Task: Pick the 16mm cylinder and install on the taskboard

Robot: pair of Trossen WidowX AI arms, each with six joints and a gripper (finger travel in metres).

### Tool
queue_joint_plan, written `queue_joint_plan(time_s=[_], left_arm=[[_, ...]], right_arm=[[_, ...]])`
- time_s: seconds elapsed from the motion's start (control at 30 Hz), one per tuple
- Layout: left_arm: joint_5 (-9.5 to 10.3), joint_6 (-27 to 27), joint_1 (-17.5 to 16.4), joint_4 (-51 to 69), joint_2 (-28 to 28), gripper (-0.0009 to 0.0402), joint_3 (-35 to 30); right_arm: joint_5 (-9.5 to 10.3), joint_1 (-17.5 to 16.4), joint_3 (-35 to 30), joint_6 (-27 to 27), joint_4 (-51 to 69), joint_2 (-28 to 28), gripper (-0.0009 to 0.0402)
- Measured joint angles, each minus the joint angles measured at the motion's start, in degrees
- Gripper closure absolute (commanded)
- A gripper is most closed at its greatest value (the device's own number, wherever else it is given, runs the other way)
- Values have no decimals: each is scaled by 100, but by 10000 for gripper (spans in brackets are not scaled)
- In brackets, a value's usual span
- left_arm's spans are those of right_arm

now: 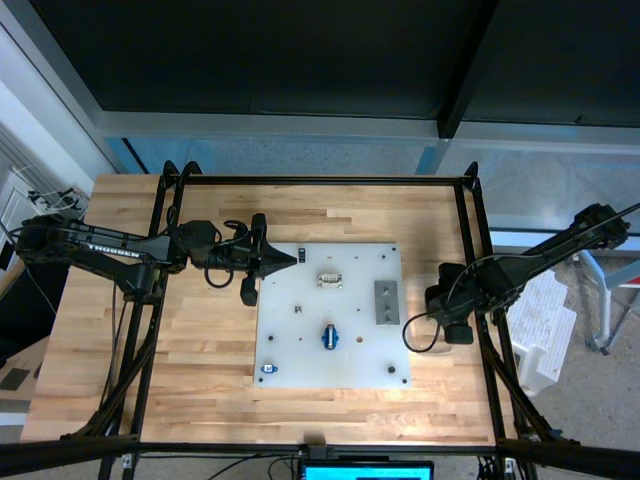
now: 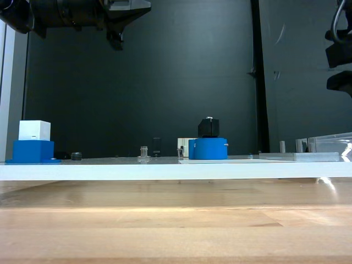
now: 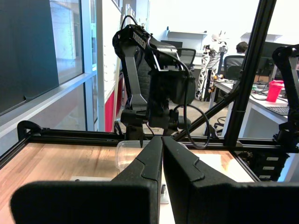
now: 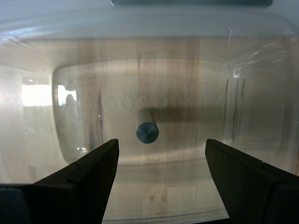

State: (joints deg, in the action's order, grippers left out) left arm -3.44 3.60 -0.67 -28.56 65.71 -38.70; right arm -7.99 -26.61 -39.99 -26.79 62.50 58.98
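The taskboard (image 1: 300,340) lies flat in the middle of the tabletop (image 1: 180,340), carrying a blue fitting (image 1: 330,337), a beige connector (image 1: 328,278) and a grey metal block (image 1: 386,301). The 16mm cylinder (image 4: 147,132) is not on the taskboard. It stands on end on the floor of a clear plastic tray (image 4: 140,28) that sits just off the taskboard's right edge, on the side nearest the grey metal block. The right tool (image 4: 161,144) hangs above that tray, pointing down into it. Its two fingers (image 4: 93,172) are spread wide apart with nothing between them, and the cylinder's round end shows in the gap, untouched. The left tool (image 3: 162,137) hovers well above the taskboard's left edge, toward the far corner, pointing level across the taskboard at the other arm. Its fingers (image 3: 145,168) are pressed together along their length and grip nothing.
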Motion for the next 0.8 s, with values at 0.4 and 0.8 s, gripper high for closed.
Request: queue_joint_plan(time_s=[0.4, 0.8], left_arm=[[0, 0, 0, 0, 0, 393, 0], [0, -2, 0, 0, 0, 393, 0]], right_arm=[[0, -24, 238, -208, -487, 304, 135], [4, -83, 597, -299, -979, 343, 165]])
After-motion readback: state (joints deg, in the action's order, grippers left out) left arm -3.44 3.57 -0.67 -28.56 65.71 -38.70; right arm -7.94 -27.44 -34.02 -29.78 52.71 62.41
